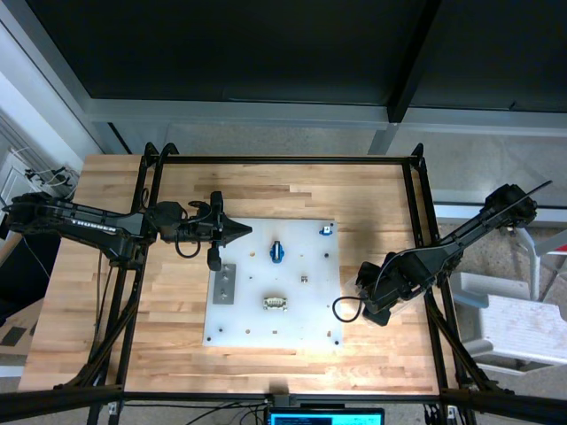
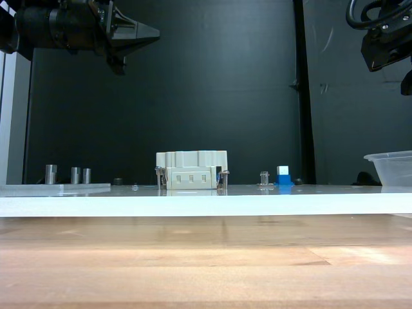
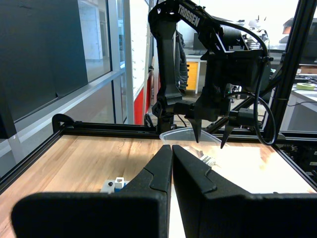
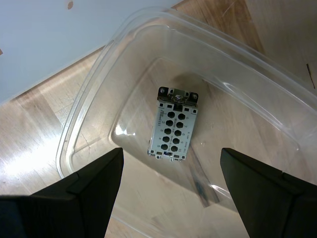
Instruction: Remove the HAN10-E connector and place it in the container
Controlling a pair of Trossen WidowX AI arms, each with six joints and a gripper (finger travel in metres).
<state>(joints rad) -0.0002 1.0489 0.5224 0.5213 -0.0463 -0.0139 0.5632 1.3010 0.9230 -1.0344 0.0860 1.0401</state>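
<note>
Right wrist view is showing the HAN10-E connector (image 4: 172,130) lying in the container (image 4: 233,59), so the job is looking done. The right claw (image 3: 210,141) is hanging open above it, empty, and the left claw (image 1: 245,231) is waiting shut over the board's (image 1: 292,329) edge.

Your left gripper (image 1: 246,230): left of centre in high view, high off tabletop, held level, pointing right, jaws closed tip to tip. Your left arm (image 1: 80,219) stretched in from left edge. Your right gripper (image 4: 170,152): right of centre, pointing down, jaws spread wide. Your right arm (image 1: 461,235) slanting in from right edge.
</note>
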